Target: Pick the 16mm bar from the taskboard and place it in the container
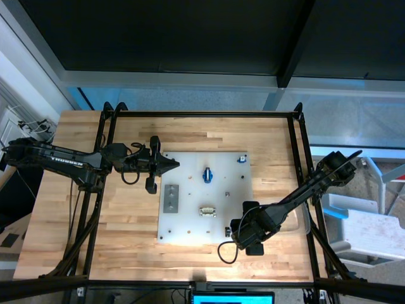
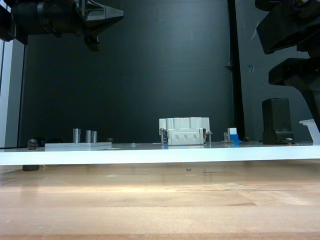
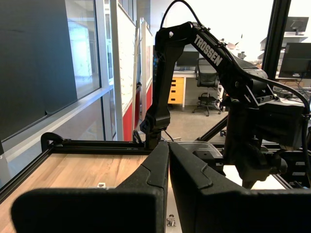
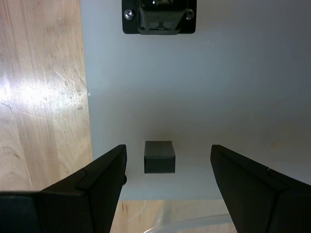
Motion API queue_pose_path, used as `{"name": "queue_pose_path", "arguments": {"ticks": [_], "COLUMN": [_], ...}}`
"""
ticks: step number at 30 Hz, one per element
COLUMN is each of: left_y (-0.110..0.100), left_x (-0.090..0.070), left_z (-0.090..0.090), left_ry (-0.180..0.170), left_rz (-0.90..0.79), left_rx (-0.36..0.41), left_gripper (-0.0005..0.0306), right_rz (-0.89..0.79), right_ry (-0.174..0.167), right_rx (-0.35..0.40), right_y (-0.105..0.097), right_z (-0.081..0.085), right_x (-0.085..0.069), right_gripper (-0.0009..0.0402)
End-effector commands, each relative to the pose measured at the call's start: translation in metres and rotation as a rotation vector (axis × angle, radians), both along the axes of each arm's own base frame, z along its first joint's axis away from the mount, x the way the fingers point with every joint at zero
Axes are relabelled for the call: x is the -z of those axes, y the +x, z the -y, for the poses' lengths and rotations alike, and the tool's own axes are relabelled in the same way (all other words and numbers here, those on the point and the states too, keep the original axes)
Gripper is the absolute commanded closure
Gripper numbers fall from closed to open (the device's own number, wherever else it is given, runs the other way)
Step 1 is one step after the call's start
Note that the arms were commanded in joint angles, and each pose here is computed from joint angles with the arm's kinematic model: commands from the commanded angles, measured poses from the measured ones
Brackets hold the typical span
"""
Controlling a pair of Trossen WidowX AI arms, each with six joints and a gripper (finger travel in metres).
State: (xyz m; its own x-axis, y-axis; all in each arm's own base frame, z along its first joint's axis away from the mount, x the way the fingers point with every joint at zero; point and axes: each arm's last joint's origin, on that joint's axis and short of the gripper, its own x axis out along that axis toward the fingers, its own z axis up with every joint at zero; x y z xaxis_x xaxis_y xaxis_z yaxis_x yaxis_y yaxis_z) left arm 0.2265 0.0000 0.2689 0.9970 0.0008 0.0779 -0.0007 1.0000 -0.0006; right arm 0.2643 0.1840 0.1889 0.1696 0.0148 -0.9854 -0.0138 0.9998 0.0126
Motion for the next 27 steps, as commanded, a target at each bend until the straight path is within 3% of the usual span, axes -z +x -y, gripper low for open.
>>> {"name": "queue_pose_path", "arguments": {"ticks": [1,27], "left_y": [0.0001,0.0001], "left_x": [-0.0001,-0.0001], "left_z": [-0.0001,-0.0001], "left_ry": [0.0,0.0], "left_rz": [0.0,0.0], "left_rx": [0.0,0.0], "left_gripper": [0.03,0.03], "right_rz": [0.001,-0.002], "right_ry": [0.0,0.008], "right_rx": [-0.002,-0.003], "right_y": [0.0001,-0.0006], "right_z": [-0.0002,0.0001], "right_x": [0.0002,0.0028], "right_gripper": [0.0171,0.0323]}}
